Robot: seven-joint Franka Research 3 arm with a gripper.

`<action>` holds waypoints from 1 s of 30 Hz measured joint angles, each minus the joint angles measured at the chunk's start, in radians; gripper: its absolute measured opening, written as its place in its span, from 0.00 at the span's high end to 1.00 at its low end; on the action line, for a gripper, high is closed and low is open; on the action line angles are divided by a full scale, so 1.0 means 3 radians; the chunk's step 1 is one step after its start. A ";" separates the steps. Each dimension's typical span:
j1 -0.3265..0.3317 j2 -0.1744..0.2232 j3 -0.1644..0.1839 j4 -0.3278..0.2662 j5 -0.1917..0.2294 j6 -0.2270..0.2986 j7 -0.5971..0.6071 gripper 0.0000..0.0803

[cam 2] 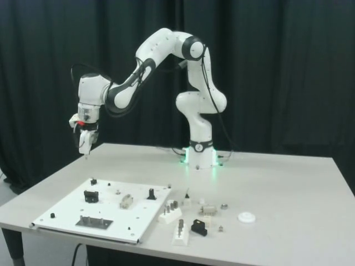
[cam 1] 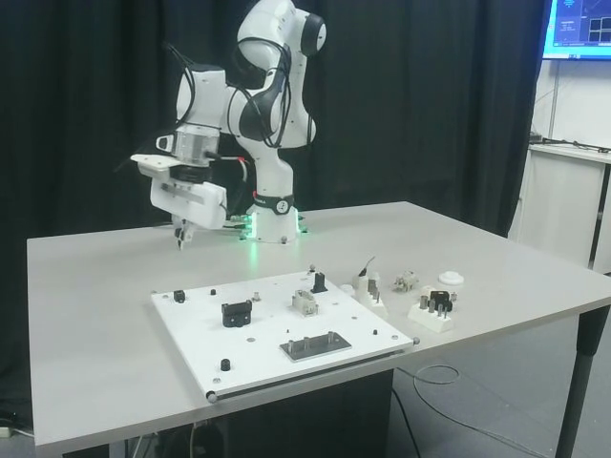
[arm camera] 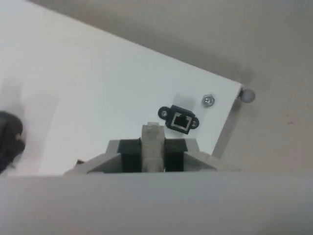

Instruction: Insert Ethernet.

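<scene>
The gripper (arm camera: 152, 155) is clamped on an Ethernet plug (arm camera: 151, 142), a small pale block of translucent plastic held upright between the two fingers (arm camera: 128, 156), its squared tip with a little raised tab poking out beyond the fingertips. In the wrist view the plug's tip sits just beside the Ethernet socket (arm camera: 179, 120), apart from it and not yet entered. The socket is a small black housing with a squarish opening showing a pale interior, and it has two rounded ears, each carrying a tiny screw, fastened flat to the white board (arm camera: 88, 88). Near the socket, closer to the board's corner, is a grey hex nut (arm camera: 209, 101), and a rounded grey foot (arm camera: 248, 95) sticks out past the board's edge at that corner. From the two room views the arm (cam 2: 144, 66) reaches out from its base with green lights (cam 2: 201, 160) and holds the gripper (cam 1: 181, 234) high above the grey counter (cam 1: 86, 286), over the far corner of the board (cam 1: 277, 329) and well apart from its surface. The board carries several other small black and grey fittings, and beside it on the counter stand a few white holders (cam 2: 169, 216) with small parts and a white disc (cam 2: 246, 217).
</scene>
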 joint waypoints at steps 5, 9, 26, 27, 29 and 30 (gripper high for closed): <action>-0.0042 0.0044 0.0000 -0.0001 0.0041 0.0000 0.0145 0.88; -0.0082 0.0094 0.0000 -0.0001 0.0141 0.0000 0.0195 0.88; -0.0216 0.0264 0.0000 0.0004 0.0630 0.0019 0.0264 0.88; -0.0221 0.0270 0.0000 0.0006 0.0643 0.0020 0.0275 0.88; -0.0227 0.0279 0.0000 0.0007 0.0656 0.0022 0.0295 0.88; -0.0229 0.0282 0.0000 0.0007 0.0661 0.0022 0.0309 0.88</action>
